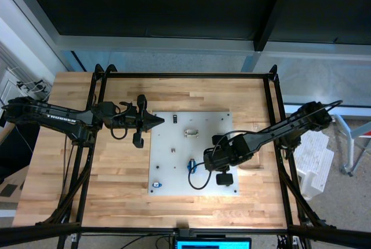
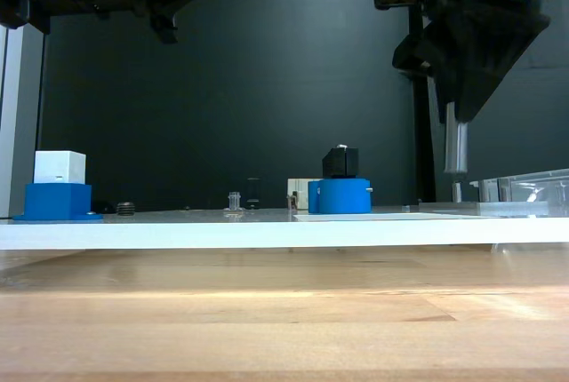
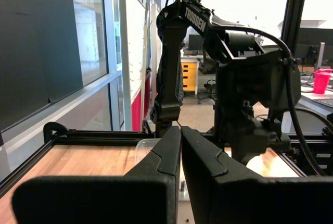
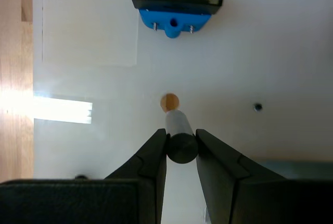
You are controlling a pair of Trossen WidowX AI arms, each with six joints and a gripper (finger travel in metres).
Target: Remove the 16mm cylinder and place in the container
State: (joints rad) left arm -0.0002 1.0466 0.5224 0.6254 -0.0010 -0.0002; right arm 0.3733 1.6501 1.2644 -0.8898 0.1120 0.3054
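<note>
Grip should be firm: the right gripper (image 4: 181, 141) is closed on the top end of the 16mm cylinder (image 4: 179, 130), a short, smooth, silvery-grey peg held upright, clear above its hole (image 4: 169, 101) in the white board (image 4: 270, 62). It should be carried level toward 3 o'clock, where the container (image 2: 526, 188) stands, and lowered inside before release. The left gripper (image 1: 159, 120), its fingers pressed together on nothing, is parked high at 9 o'clock.

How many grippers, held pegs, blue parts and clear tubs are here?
Grippers: 2 (left gripper shut, high beside the board; right gripper above it, shut on the 16mm cylinder)
Held pegs: 1
Blue parts: 2
Clear tubs: 1, the container
Total: 6
</note>
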